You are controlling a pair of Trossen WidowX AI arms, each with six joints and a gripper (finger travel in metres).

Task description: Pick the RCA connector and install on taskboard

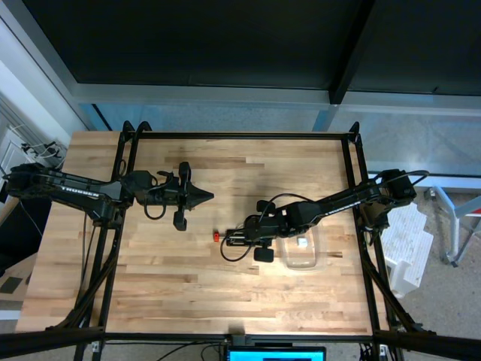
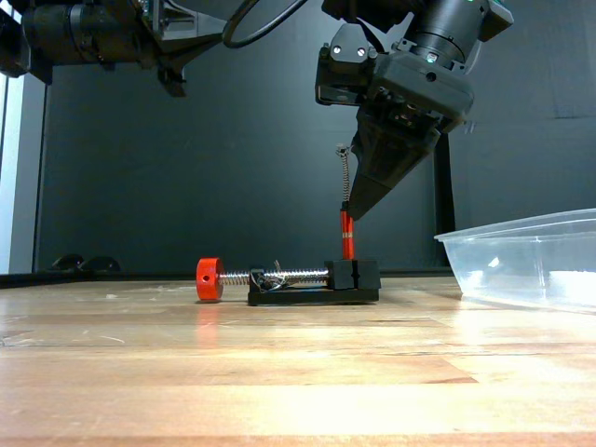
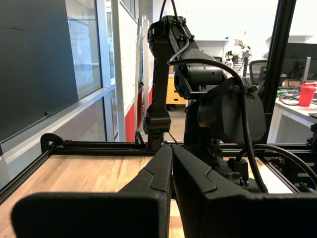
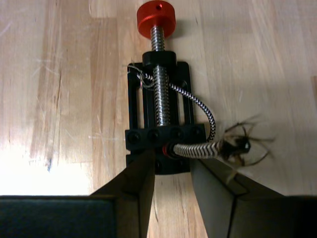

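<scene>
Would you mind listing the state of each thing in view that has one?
Left gripper: shut, empty, off to the left above the table.
Right gripper: open, tips right over the connector.
RCA connector: upright, standing on the taskboard's end block.
Taskboard: lying flat on the table.
Clear tray: holds a white cube.

The table (image 1: 225, 301) is pale strip wood, smooth, with a soft varnished sheen. On it the taskboard (image 4: 136, 136) is matt black plastic carrying a bright threaded metal screw (image 4: 159, 94), a satiny red knob (image 4: 156, 17) and a woven black-and-white cable (image 4: 198, 148) frayed at its end. The tray (image 2: 521, 256) at the taskboard's three o'clock is clear, glossy plastic. Both grippers look matt black plastic: the left gripper (image 3: 172, 148), fingers together, sits at the table's nine o'clock, and the right gripper (image 4: 172, 159), fingers apart, is right over the taskboard.
</scene>
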